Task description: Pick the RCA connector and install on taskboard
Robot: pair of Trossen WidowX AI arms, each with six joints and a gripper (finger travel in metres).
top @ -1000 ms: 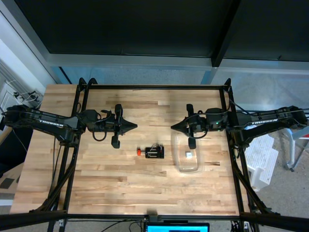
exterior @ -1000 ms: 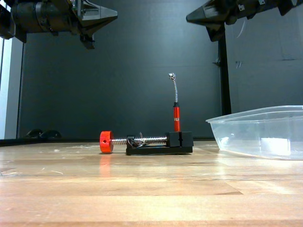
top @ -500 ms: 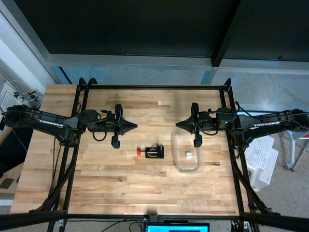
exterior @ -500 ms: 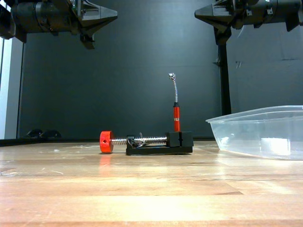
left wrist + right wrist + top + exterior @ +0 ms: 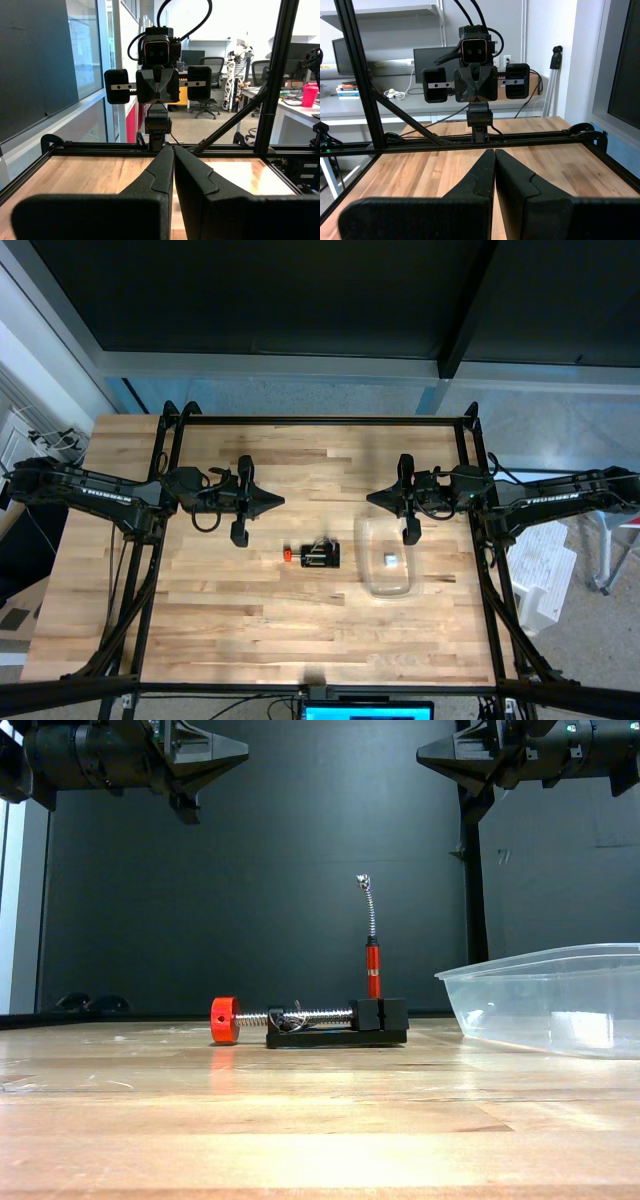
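1. RCA connector [image 5: 391, 560]: tiny whitish-silver piece, squarish from above. It lies on the floor of the clear tray [image 5: 364, 545], approx mid-tray. In low view it is only a faint pale patch [image 5: 579, 1028] seen thru the tray wall [image 5: 510, 995]; shape can't be made out there.
2. Taskboard [image 5: 322, 556]: small black block flat on the wood table [image 5: 250, 620], just left of the tray, not touching it. Red-orange knob [image 5: 225, 1019] at its left end on a silvery coiled shaft. A red-orange post [image 5: 372, 970] stands upright near its right end, w/ a thin silvery spring [image 5: 370, 905] bending over at the tip.
3. Writing: white "TROSSEN" lettering runs along each arm in high view, left [image 5: 100, 493] and right [image 5: 553, 494]. No other legible text on the parts.
4. Left gripper [image 5: 278, 501]: high above the table, left of and beyond the taskboard, pointing inward. Fingers pressed together tip to tip, nothing btwn them (wrist view [image 5: 173, 149]).
5. Right gripper [image 5: 372, 501]: same height, over the tray's far edge, pointing inward at the left one, well apart from it. Fingers likewise closed on nothing [image 5: 494, 151]. Connector is well below it, untouched.
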